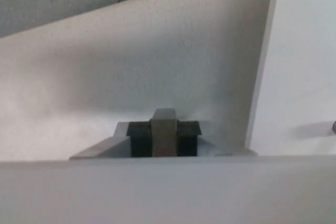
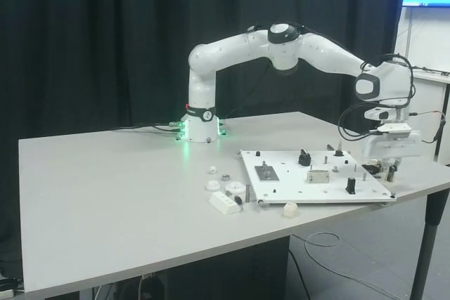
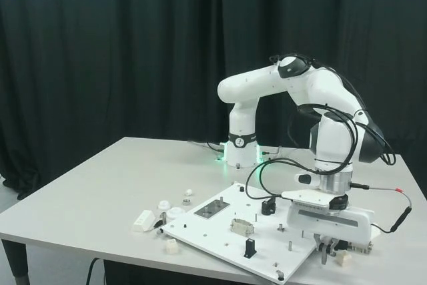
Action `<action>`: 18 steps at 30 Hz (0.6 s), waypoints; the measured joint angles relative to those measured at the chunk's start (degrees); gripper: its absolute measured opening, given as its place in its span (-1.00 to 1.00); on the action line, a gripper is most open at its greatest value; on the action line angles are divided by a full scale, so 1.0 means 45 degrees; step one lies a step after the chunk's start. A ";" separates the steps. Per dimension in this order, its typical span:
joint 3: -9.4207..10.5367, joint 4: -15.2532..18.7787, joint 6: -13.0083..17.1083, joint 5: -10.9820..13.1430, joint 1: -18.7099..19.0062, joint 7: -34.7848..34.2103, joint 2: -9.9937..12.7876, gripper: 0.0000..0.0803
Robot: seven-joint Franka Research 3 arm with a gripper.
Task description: Place square peg 4.
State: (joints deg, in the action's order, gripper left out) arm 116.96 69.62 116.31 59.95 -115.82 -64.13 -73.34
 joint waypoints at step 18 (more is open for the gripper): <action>0.0079 -0.0016 0.0042 -0.0077 -0.0002 -0.0065 0.0016 -0.17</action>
State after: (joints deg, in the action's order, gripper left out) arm 117.32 69.55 116.50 59.60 -115.83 -64.42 -73.27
